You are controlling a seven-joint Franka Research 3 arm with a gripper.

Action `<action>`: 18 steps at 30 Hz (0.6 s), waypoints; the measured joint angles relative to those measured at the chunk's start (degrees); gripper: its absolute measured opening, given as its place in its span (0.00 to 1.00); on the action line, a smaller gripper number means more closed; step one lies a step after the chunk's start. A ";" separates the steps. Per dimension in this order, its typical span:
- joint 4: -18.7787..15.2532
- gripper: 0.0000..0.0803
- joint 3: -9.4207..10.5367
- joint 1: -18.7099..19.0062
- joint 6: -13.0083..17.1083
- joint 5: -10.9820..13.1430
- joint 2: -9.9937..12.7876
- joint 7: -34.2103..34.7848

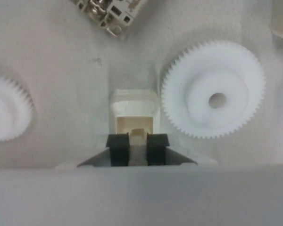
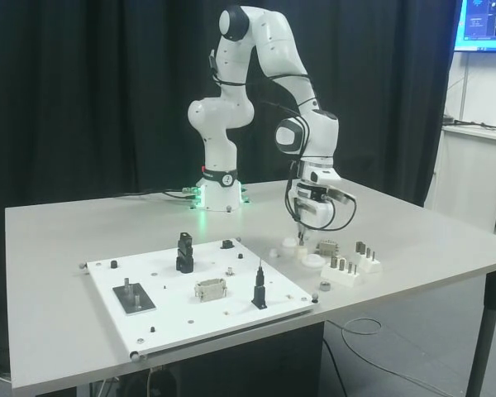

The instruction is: Place Ethernet.

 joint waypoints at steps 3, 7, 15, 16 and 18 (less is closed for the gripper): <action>0.00 0.09 0.08 0.00 0.08 0.00 0.00 -0.21; 0.01 0.28 0.11 0.00 0.20 0.00 0.00 -0.23; 0.11 0.70 0.11 -0.25 0.20 0.01 -0.01 -0.32; 0.13 0.70 0.11 -0.28 0.20 0.01 -0.02 -0.42; 0.18 0.70 0.11 -0.35 0.20 0.01 -0.05 -0.72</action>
